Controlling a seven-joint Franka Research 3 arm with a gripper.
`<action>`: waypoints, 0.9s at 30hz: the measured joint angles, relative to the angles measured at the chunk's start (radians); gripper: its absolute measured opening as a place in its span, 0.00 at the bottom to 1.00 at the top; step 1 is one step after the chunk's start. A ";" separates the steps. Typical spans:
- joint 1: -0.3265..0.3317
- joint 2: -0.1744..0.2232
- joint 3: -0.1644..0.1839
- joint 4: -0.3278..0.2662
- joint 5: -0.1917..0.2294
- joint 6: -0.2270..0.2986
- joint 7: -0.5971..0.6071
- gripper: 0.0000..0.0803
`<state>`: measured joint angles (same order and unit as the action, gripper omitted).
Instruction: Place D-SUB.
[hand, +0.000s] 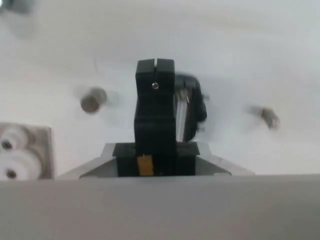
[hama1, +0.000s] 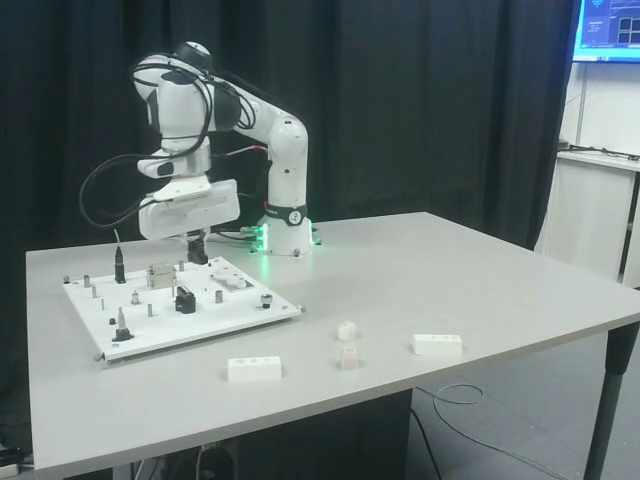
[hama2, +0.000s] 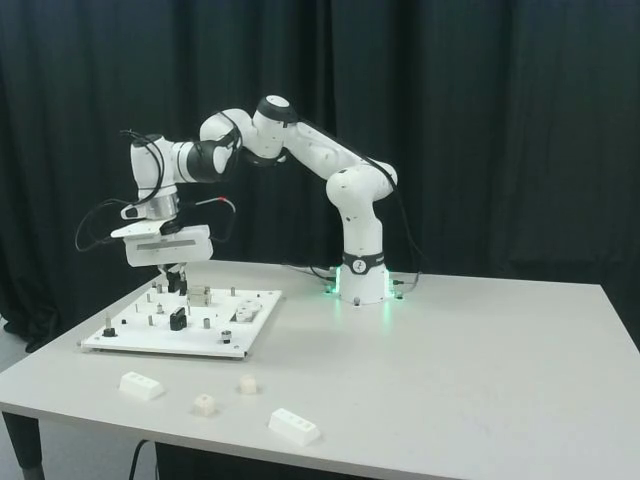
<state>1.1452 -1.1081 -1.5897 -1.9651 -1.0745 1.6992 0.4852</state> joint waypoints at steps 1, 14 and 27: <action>0.003 0.000 0.002 -0.002 0.002 0.010 0.000 0.19; 0.088 0.000 0.007 -0.018 0.004 0.119 0.089 0.19; 0.208 0.000 -0.022 0.000 -0.039 0.167 0.137 0.83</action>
<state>1.3529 -1.1081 -1.6120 -1.9647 -1.1134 1.8659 0.6227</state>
